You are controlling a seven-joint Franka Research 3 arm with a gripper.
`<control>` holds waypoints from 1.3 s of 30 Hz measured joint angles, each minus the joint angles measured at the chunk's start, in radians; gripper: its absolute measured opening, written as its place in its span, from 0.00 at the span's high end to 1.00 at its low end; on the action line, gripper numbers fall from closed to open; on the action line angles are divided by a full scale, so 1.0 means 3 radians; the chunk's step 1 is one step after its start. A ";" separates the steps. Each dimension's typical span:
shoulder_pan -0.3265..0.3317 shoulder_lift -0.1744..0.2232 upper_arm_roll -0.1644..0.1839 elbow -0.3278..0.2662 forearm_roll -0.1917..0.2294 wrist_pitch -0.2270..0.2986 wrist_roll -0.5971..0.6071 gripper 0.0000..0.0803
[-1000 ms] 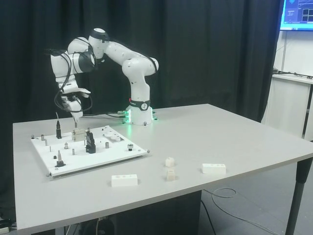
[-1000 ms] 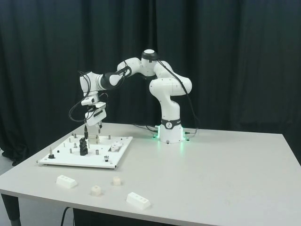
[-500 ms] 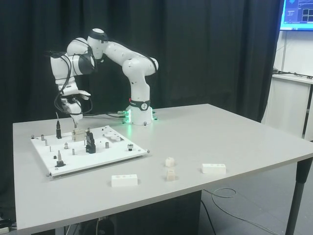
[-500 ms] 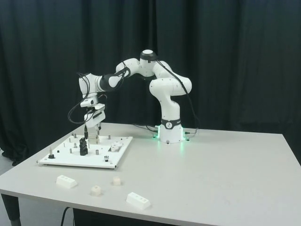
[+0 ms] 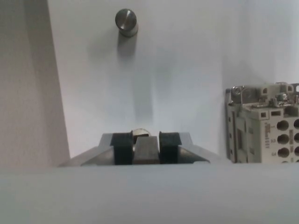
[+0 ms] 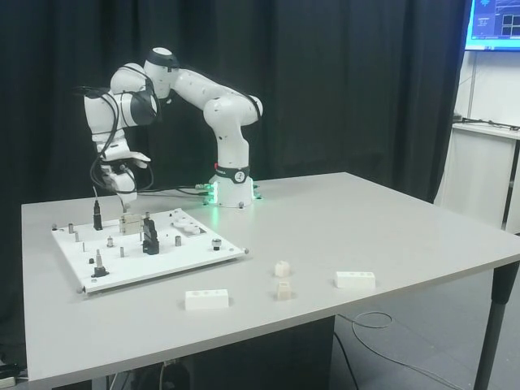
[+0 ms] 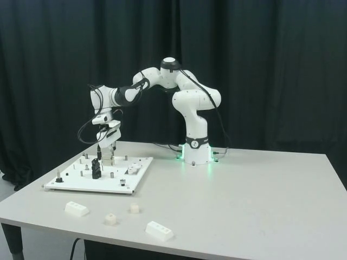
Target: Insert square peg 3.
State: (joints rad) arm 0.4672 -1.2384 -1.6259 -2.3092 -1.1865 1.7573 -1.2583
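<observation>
Square grey metal peg (image 5: 145, 150) clamped between black pads (image 5: 122, 145) of white two-finger gripper (image 5: 145, 148), held above white assembly board (image 6: 195, 244).

Keep peg vertical, square its flats to the hole before descent, go down slow w/ light force; target hole not identifiable from here. Near round metal pin (image 5: 126, 21) and multi-hole connector block (image 5: 266, 126). Vs 1 s ago: wrist raised higher, shifted slightly toward board's far edge.
</observation>
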 joint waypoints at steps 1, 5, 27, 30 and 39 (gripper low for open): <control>0.0002 0.0000 -0.0002 0.0001 -0.0006 0.0000 0.0004 0.86; 0.0008 0.0000 -0.0014 0.0008 -0.0023 0.0000 0.0016 0.86; 0.0059 0.0000 -0.0112 0.0048 -0.0031 0.0070 0.0054 0.86; 0.0060 0.0000 -0.0118 0.0048 -0.0031 0.0074 0.0055 0.86; 0.0065 0.0000 -0.0134 0.0050 -0.0034 0.0086 0.0061 0.86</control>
State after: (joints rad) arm 0.4867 -1.2385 -1.6660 -2.2942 -1.1967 1.7830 -1.2399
